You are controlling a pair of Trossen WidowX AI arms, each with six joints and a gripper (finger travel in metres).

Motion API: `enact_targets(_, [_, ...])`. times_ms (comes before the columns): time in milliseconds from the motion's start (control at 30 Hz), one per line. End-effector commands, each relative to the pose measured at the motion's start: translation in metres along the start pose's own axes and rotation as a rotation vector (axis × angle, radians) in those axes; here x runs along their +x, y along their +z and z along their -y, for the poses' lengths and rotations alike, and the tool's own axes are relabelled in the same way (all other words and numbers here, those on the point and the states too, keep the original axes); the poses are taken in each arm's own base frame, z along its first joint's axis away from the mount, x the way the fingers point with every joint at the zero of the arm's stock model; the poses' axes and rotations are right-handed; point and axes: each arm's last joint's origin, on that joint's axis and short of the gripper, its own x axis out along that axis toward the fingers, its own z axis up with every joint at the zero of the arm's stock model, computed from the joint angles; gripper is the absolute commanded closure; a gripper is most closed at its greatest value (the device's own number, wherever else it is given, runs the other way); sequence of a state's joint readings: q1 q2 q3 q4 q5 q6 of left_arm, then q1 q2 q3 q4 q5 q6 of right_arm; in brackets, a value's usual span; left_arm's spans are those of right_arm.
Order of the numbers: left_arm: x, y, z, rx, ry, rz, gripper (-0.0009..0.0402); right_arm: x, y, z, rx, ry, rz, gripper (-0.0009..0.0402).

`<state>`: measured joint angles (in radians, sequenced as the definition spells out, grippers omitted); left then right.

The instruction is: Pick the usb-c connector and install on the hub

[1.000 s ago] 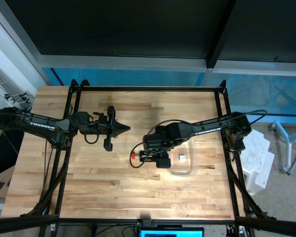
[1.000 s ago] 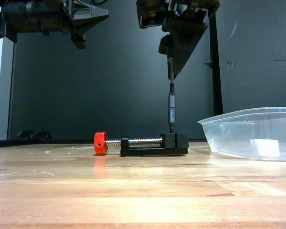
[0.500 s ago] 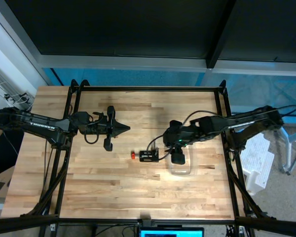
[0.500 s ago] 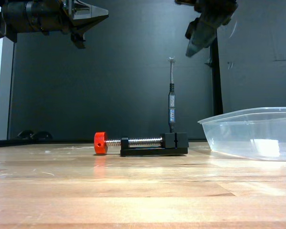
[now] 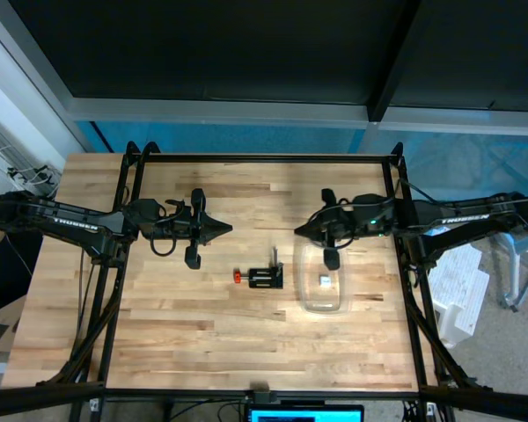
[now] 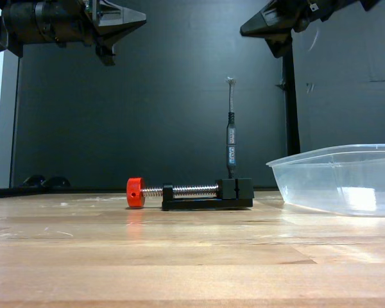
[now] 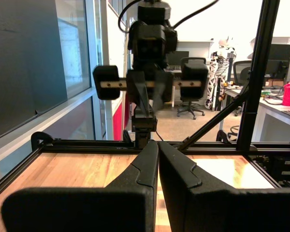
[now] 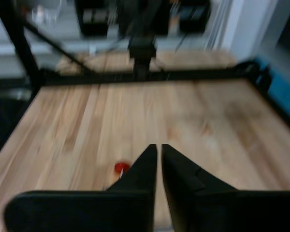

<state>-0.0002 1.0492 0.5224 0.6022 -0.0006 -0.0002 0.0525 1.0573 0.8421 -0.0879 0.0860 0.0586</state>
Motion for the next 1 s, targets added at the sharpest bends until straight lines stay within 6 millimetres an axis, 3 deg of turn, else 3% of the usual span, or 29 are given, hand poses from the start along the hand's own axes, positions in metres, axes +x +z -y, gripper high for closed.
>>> enact_targets(33, [0.0,0.0,0.0,0.0,0.0,0.001,0.0393,-0.01,-0.005,0.005,-0.002,-0.009,0.106,0.0387])
enact_targets(300, [0.0,0.0,0.0,0.0,0.0,0.001,0.0393,-0.02,-0.024,0.008,-0.009,0.001,0.295,0.0394])
enact_targets(1000, [0.0,0.0,0.0,0.0,0.0,0.001,0.0393,-0.019,-0.03,0.008,-0.018,0.013,0.263,0.0393])
